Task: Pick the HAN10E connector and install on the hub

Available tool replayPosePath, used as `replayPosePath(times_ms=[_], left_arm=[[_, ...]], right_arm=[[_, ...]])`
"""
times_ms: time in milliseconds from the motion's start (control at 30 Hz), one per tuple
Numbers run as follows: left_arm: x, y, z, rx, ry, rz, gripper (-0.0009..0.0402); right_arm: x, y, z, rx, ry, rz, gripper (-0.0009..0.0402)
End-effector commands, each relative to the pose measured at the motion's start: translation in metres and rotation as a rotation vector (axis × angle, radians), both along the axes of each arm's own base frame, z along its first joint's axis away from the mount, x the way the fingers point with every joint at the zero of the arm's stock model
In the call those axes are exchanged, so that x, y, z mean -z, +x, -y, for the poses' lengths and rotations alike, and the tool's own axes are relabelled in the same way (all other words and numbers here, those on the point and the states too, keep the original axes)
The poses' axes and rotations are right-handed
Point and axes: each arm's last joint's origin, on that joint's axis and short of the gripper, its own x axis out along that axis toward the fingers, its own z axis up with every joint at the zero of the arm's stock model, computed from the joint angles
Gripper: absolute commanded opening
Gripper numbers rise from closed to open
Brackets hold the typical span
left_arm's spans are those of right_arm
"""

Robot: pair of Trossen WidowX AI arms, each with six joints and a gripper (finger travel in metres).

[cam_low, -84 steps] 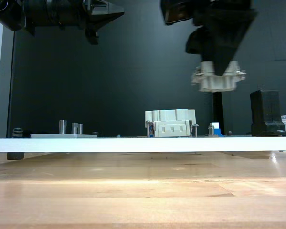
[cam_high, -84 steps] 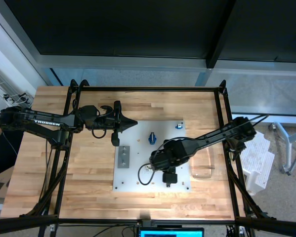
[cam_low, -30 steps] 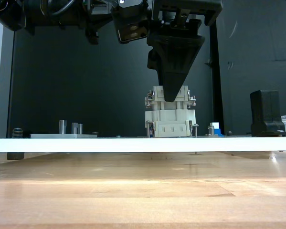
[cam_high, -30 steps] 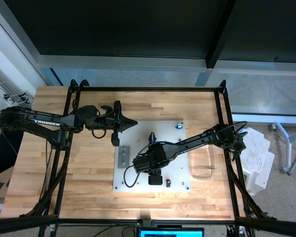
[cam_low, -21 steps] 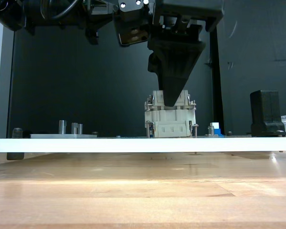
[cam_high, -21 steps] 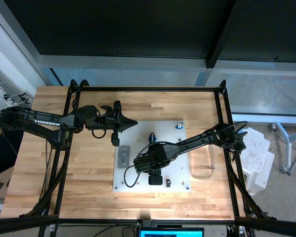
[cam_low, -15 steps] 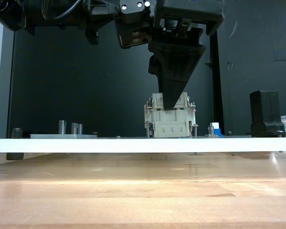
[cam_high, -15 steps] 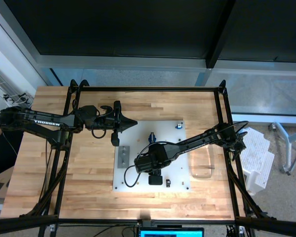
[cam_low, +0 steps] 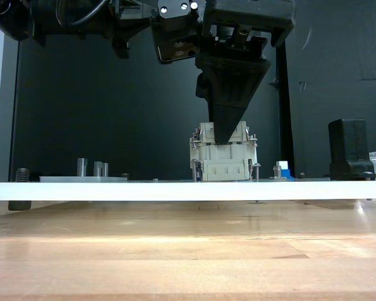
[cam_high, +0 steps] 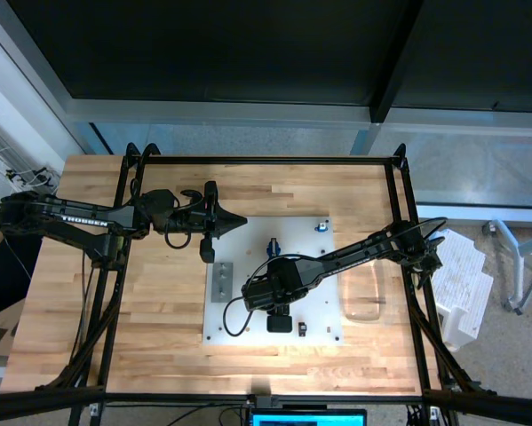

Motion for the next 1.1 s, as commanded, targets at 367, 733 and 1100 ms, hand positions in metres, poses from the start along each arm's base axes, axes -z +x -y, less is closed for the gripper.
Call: replayPosePath(times_ms=[367,733,1100], left_arm=[[0.000,0.000,0.000,0.000,0.000,0.000,0.0000],[0.000,0.000,0.000,0.000,0.000,0.000,0.0000],[0.000,0.000,0.000,0.000,0.000,0.000,0.0000]], right_arm=[[-0.013,-0.004,0.001,-0.005,0.009,0.028,0.0187],[-0.035,-0.010,0.003,-0.003,0.023,0.075,0.0329],[-0.071,-0.034,0.015,-0.038,0.005,0.185,0.0310]])
